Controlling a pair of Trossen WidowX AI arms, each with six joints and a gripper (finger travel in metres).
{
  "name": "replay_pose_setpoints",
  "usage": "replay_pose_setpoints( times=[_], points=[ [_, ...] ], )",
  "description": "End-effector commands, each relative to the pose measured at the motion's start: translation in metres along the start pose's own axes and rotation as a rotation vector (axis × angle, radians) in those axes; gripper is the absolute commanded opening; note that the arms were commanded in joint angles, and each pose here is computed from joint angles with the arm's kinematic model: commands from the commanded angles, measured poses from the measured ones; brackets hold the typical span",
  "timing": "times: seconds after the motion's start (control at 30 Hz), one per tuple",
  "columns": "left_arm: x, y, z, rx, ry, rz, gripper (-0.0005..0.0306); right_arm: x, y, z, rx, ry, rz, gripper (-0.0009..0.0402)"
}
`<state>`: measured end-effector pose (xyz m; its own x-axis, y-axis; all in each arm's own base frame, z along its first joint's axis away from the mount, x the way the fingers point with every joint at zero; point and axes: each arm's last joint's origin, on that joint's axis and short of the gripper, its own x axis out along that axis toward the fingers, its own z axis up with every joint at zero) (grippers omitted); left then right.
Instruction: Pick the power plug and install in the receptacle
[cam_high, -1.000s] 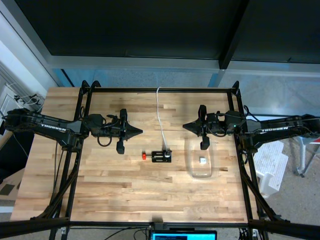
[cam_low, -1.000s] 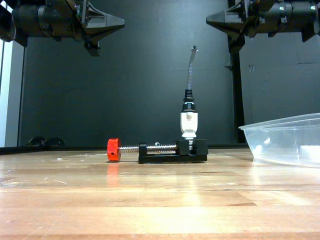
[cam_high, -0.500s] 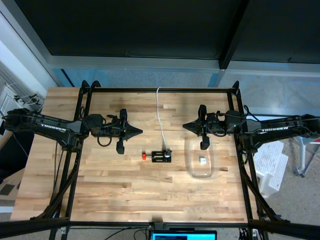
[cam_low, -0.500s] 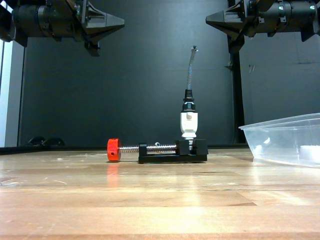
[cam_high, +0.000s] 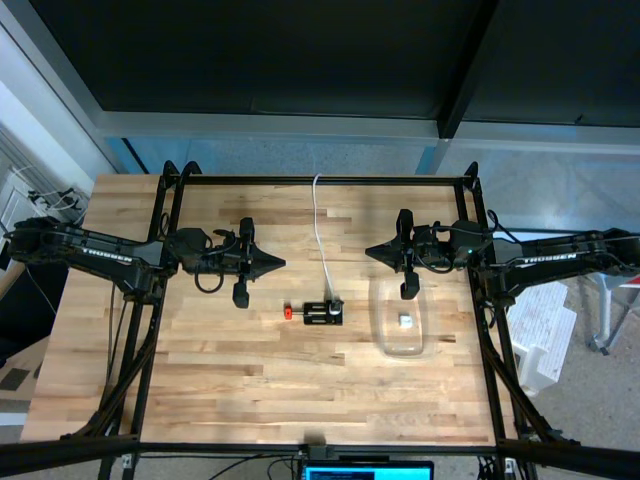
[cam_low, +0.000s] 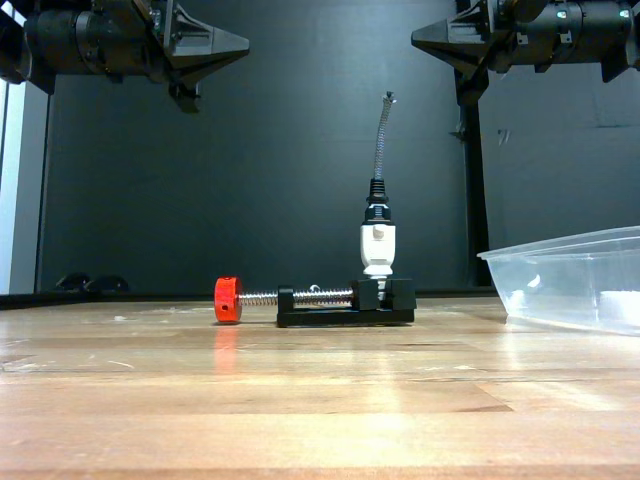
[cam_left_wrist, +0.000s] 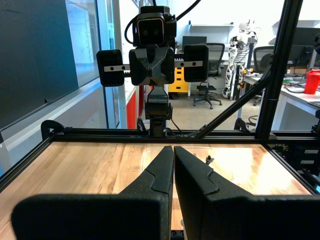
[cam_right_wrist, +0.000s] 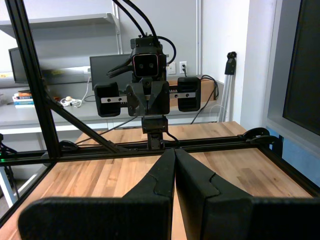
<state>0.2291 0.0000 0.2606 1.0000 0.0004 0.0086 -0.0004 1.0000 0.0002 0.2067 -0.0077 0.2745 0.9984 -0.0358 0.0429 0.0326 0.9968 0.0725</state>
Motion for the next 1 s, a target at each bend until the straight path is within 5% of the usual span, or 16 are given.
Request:
replay_pose_setpoints(
  times=[0.03,1.0],
  points=[
    [0.0001,0.0,-0.0001,0.0,0.0,0.0,0.0,-0.0001,0.0,-0.0011,-0.018,0.005,0.0,0.0],
    [0.0001,0.0,-0.0001,0.0,0.0,0.0,0.0,-0.0016,0.0011,-0.0092,-0.028,0.024,0.03,0.0]
  ],
)
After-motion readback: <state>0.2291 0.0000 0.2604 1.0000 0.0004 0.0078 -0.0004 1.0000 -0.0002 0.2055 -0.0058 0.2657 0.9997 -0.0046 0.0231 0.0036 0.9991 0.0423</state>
